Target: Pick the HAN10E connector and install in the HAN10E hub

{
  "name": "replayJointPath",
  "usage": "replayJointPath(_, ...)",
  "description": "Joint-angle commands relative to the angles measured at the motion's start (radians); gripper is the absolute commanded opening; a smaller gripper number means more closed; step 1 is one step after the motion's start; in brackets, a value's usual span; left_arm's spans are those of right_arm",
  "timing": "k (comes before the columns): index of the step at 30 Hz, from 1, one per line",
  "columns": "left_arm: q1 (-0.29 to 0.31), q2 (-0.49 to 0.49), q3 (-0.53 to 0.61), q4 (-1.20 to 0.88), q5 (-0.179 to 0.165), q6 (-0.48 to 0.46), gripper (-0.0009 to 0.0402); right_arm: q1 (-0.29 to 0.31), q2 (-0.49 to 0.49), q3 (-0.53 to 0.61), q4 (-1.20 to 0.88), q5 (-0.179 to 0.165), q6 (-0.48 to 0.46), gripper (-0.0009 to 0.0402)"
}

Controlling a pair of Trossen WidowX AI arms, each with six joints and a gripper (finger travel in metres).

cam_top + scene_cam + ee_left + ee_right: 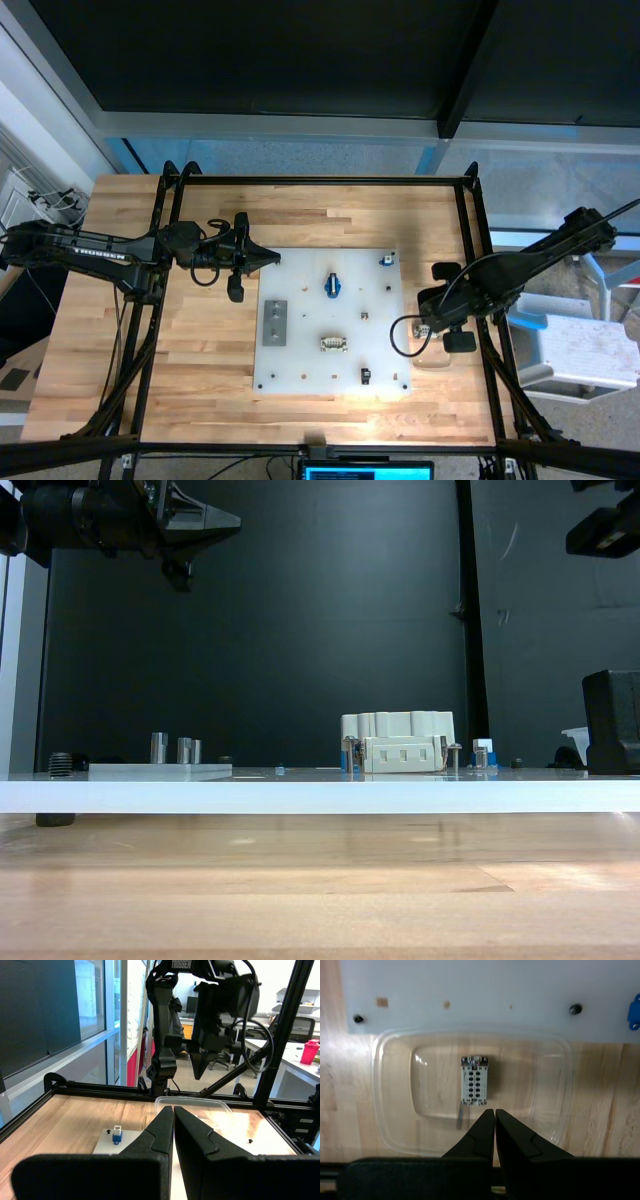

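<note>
The HAN10E connector (474, 1087) is a pale block with dark pin dots, lying flat in a clear plastic tray (385, 1110) just off the white board's right edge (421, 329). My right gripper (494, 1112) hangs above the tray, shut and empty, its tips just short of the connector (436, 318). The HAN10E hub (334, 344) is a cream-and-silver socket standing on the white board (300, 375), near its front middle (400, 745). High over the board's left edge, my left gripper (265, 258) is also shut and empty (173, 1110) (225, 522).
On the board stand a blue upright plug (332, 285), a grey metal plate with two posts (275, 322), a small black part (366, 376) and a small blue-and-white piece (385, 260). A black frame (320, 181) rings the wooden table.
</note>
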Motion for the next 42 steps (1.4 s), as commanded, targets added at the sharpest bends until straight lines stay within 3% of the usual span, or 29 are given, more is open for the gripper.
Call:
replayJointPath(1,0.0,0.0,0.0,0.0,0.0,0.0,0.0,0.011,0.038,-0.016,0.01,-0.001,-0.029,0.003)
replayJointPath(16,0.0,0.0,0.0,0.0,0.0,0.0,0.0,0.031,0.049,-0.129,0.175,0.009,-0.019,0.0204)
replayJointPath(20,0.0,0.0,0.0,0.0,0.0,0.0,0.0,0.033,0.049,-0.129,0.177,0.034,-0.016,0.0237)
replayJointPath(42,0.0,0.0,0.0,0.0,0.0,0.0,0.0,0.059,0.072,-0.221,0.248,0.023,0.01,0.0285)
